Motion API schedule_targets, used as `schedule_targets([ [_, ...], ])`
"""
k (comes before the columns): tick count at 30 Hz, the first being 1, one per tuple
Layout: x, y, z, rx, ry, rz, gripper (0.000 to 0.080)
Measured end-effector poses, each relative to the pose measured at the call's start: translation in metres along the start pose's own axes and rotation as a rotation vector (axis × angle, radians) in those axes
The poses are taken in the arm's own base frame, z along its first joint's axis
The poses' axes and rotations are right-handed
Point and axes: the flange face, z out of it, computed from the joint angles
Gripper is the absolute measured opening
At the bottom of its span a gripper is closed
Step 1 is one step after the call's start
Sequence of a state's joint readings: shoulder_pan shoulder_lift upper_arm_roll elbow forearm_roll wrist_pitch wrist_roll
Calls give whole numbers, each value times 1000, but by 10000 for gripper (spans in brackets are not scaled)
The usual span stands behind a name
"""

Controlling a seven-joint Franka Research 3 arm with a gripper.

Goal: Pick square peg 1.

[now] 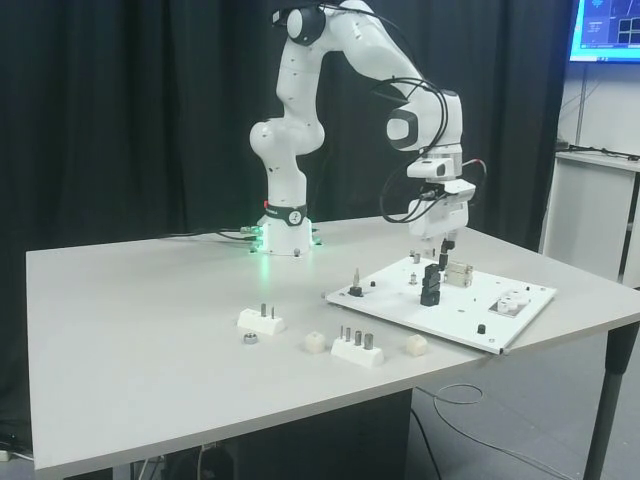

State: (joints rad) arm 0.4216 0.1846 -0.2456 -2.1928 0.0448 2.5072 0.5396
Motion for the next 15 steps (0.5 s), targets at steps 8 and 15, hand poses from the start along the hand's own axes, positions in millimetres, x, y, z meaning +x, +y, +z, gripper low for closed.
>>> schedule_targets([
  [8,0,-1,-1,2,2,19,800],
  [15,0,-3,-2,4,3,17,800],
])
